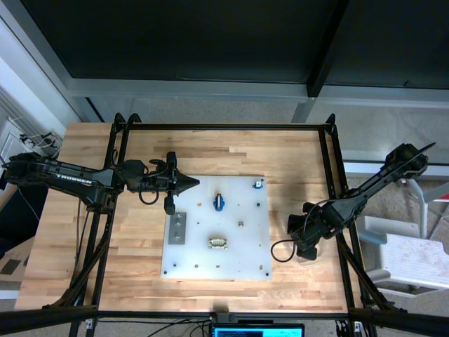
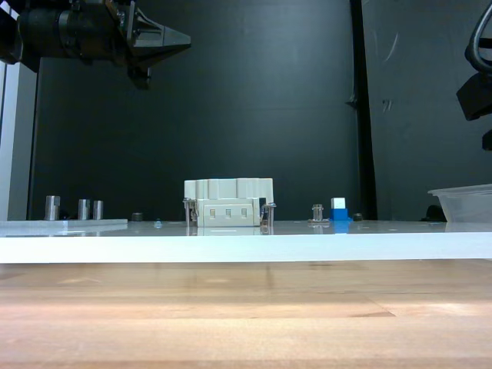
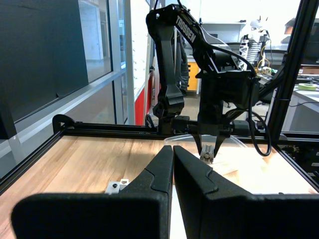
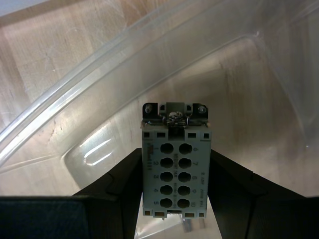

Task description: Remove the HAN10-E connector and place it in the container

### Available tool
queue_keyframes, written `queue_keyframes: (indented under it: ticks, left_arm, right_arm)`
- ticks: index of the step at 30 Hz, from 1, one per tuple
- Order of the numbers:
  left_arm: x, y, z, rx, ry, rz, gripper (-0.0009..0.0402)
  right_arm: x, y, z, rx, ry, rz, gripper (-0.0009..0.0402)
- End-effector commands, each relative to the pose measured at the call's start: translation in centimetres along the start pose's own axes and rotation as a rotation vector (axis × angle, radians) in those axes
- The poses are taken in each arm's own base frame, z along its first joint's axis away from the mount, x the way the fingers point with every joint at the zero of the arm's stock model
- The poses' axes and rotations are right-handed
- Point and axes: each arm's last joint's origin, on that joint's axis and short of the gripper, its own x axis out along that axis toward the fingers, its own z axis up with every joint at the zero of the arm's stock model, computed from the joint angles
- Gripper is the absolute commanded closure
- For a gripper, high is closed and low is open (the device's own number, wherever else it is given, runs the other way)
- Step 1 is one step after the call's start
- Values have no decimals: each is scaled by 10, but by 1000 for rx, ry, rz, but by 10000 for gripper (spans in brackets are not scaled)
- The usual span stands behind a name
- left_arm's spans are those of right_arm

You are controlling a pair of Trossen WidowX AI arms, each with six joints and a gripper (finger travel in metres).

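The right pincer (image 1: 306, 246) hangs over the right side of the wooden surface (image 1: 105, 281), off the edge of the white board (image 1: 238, 263). It is clamped on the connector (image 4: 176, 164), a grey-beige block whose face shows ten holes in two rows and has a metal clip at its far end. The two black fingers (image 4: 124, 179) press on its long sides. The connector sits over the inside of the clear plastic tub (image 4: 124, 59), whose curved wall and floor show behind it. Whether it touches the floor cannot be told. From table height the tub (image 2: 465, 201) stands just past the board's right end.

The left pincer (image 1: 191, 182) hovers high above the board's far left corner, pointing right. Its fingers (image 3: 159, 169) are pressed together with nothing between them.

On the board stand a blue upright piece (image 1: 218, 202), a flat grey block (image 1: 177, 228) with two holes near the left edge, and a beige housing (image 1: 218, 243) towards the near side.
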Motion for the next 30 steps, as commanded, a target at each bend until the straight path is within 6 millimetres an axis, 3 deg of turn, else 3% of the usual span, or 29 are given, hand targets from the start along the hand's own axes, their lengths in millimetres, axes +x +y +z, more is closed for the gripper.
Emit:
queue_keyframes:
  ticks: [1, 10, 30]
  left_arm:
    - [0, 0, 0, 0, 0, 0, 393]
    - [0, 0, 0, 0, 0, 0, 393]
    - [0, 0, 0, 0, 0, 0, 393]
  right_arm:
    - [5, -1, -2, 20, -4, 4, 393]
    - [9, -2, -4, 35, -7, 8, 361]
    - [9, -1, -3, 33, -14, 19, 143]
